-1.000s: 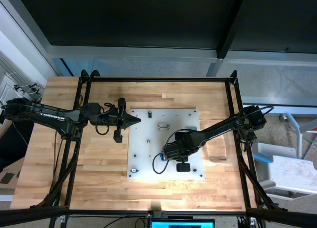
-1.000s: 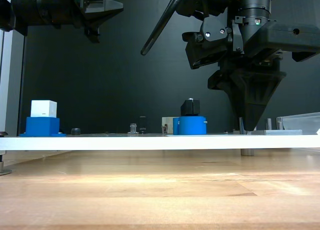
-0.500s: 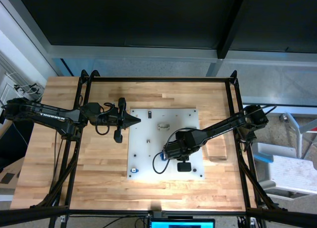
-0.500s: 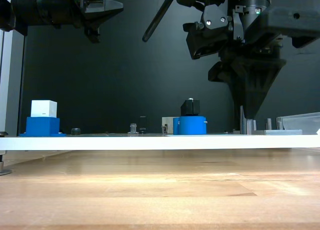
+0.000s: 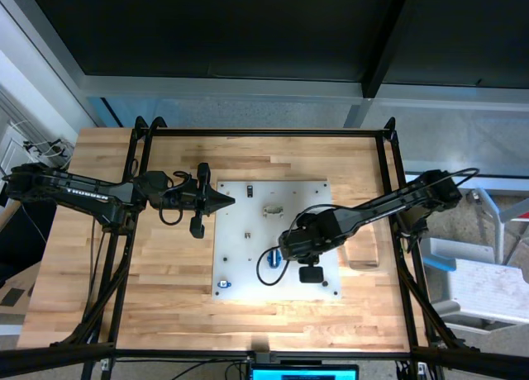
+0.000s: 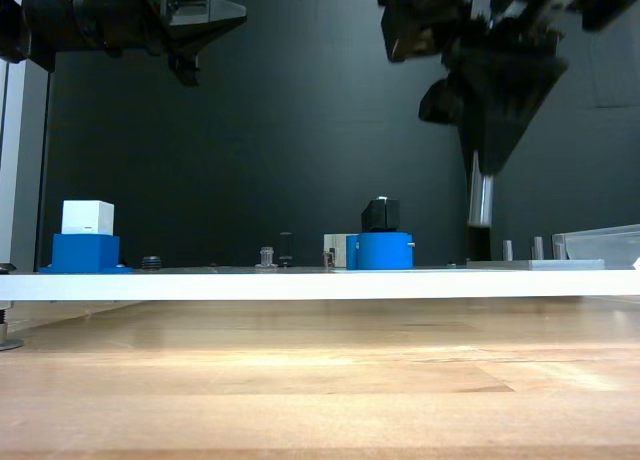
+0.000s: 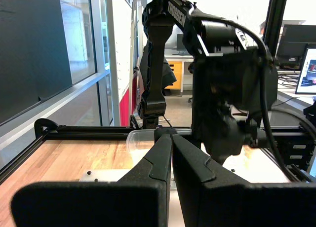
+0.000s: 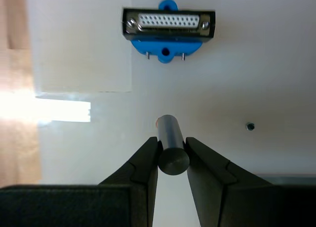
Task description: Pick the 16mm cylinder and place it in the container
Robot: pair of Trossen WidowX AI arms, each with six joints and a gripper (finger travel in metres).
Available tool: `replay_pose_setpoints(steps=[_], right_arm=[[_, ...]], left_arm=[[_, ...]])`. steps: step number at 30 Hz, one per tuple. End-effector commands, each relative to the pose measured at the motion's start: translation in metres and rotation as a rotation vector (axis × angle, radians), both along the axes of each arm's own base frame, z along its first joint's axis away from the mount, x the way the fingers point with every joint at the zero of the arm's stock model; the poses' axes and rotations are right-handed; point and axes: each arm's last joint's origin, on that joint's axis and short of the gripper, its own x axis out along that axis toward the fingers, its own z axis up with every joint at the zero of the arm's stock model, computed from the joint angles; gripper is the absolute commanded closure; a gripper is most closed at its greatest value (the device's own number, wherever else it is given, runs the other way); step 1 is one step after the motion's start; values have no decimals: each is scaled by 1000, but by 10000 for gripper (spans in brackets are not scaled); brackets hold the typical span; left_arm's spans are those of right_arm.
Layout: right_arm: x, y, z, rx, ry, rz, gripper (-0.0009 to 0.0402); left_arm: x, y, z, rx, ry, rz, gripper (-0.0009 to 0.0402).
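Clamped by the right gripper (image 8: 171, 146), the cylinder (image 6: 480, 202) is now lifted, seemingly nearly clear of the board (image 5: 240, 256), ready for the container (image 5: 364, 253); the closed left gripper (image 5: 227, 201) is parked at the board's left edge.

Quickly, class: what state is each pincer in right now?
Left pincer: closed, empty, hovering at the white board's left edge.
Right pincer: closed on the 16mm cylinder, above the board.

We grip the 16mm cylinder (image 6: 481, 208) in the right gripper (image 6: 482, 170) over the white board (image 5: 248, 264), its lower end near the surface. In the low view, two short pegs (image 6: 508, 248) stand between it and the container (image 6: 600, 242), and the air above them is open. The blue connector mount (image 6: 385, 250) stands on the cylinder's other side. The left gripper (image 5: 225, 201), fingers together, hangs high at the board's left edge, well apart.
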Motion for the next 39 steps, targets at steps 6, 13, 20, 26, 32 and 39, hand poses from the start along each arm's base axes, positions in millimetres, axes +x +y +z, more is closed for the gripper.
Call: replay_pose_setpoints(steps=[6, 13, 20, 26, 32, 39], right_arm=[[-28, -9, 22, 29, -15, -73, 366], [-58, -18, 23, 49, -20, -154, 366], [-91, -29, 15, 74, -20, -239, 366], [-116, -37, 11, 103, -37, -384, 366], [-138, -43, 7, 129, -27, -428, 366], [-159, -49, 7, 159, 36, -437, 366]], left_arm=[[0, 0, 0, 0, 0, 0, 393], [0, 0, 0, 0, 1, 0, 393], [0, 0, 0, 0, 0, 0, 393], [0, 0, 0, 0, 1, 0, 393], [0, 0, 0, 0, 1, 0, 393], [0, 0, 0, 0, 0, 0, 393]])
